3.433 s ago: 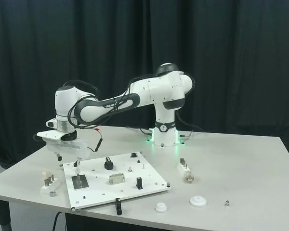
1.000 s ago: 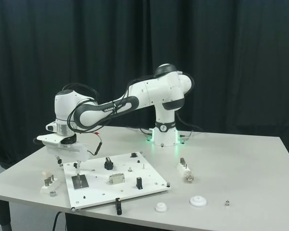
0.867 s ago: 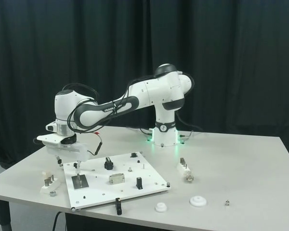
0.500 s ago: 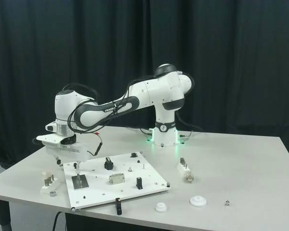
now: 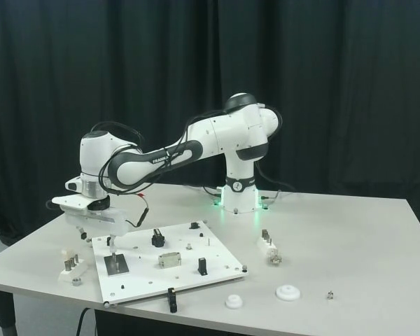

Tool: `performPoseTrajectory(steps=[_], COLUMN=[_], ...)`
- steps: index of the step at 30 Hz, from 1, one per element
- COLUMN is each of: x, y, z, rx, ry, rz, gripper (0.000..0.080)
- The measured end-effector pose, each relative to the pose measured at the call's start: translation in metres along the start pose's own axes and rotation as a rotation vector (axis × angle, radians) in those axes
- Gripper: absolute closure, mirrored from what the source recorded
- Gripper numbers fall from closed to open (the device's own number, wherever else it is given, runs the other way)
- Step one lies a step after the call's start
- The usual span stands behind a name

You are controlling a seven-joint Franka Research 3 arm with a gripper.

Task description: Insert small gear.

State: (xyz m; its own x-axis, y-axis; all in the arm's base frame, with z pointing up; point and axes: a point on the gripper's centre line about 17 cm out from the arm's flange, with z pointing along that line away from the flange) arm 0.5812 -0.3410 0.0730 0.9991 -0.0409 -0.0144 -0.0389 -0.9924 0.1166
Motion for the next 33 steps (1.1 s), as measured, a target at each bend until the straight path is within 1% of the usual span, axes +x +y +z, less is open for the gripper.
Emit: performPoseTrajectory(steps=[19,28,33], x=[0.0013,0.0061,0.0087], y=[0.0011,0.0010,0.0026], z=[0.0001,-0.0002,-0.0005], rx=[-0.002,-0.009,-0.019], ry=[0.002,0.012,0.017], rz=[-0.013,-0.018,-0.021], gripper=[0.0003,0.0003,0.0003])
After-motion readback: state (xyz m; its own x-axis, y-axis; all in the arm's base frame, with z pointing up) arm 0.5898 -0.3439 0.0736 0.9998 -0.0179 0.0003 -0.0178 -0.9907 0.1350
